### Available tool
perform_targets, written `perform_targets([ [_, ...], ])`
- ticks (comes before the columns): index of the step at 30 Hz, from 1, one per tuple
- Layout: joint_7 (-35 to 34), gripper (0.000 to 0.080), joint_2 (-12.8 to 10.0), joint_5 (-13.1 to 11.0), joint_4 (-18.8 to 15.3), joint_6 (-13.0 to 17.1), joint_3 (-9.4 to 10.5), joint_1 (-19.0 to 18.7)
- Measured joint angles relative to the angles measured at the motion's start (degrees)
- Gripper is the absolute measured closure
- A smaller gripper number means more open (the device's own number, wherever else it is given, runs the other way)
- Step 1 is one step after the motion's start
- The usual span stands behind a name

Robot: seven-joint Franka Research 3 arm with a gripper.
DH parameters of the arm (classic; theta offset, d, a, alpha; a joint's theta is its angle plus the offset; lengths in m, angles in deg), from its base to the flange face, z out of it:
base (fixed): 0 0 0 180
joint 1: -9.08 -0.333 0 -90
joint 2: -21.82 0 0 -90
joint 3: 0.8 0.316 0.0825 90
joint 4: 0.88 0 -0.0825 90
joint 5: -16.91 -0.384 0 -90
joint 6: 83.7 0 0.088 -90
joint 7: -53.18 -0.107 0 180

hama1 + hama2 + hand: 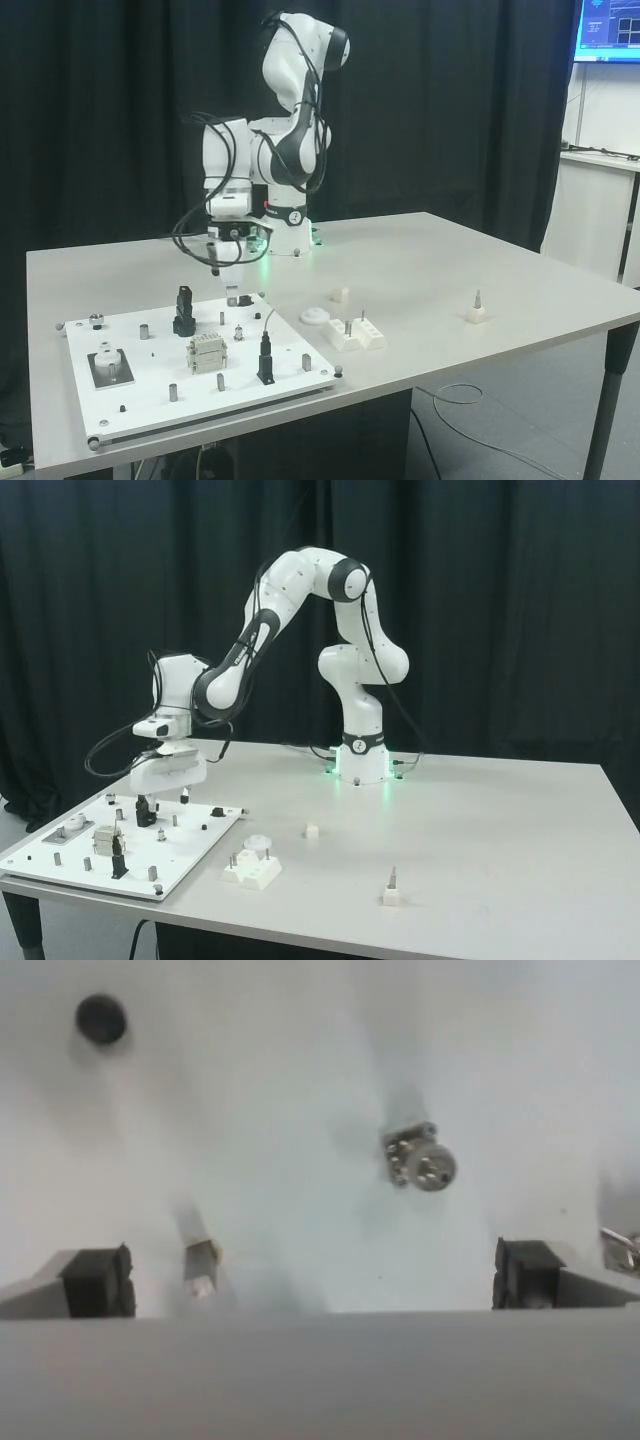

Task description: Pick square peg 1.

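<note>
My claw hung with its fingers spread wide, holding nothing, above the white board on the counter. Square peg 1 stood upright there, just inside one fingertip. I judged it light, rigid and smooth-sided; I would clamp two opposite flat faces near its top.

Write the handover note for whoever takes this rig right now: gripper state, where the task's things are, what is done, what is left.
Gripper: open, holding nothing, poised above the far edge of the white board.
Square peg: standing on the board, between the fingers but close to one fingertip, not centred; whether it is peg 1 cannot be told.
Also in the wrist view: a round metal part and a black hole.
Done: approach.
Left: centre, descend, close, lift.
</note>
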Motion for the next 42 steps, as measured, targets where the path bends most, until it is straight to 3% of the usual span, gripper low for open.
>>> perform_targets([
  [11,-14.80,0.0003,2.27,0.25,0.02,-0.94,-0.01,-2.39],
  [21,-36.15,0.0003,4.67,1.73,-0.16,-3.31,-0.02,-6.75],
  [30,-58.33,0.0003,6.19,6.41,-0.45,-6.49,-0.03,-11.42],
  [36,-78.27,0.0003,7.21,9.84,-1.35,-8.48,-0.04,-14.93],
  [42,-92.07,0.0003,8.01,12.44,-2.91,-9.05,0.01,-18.72],
])
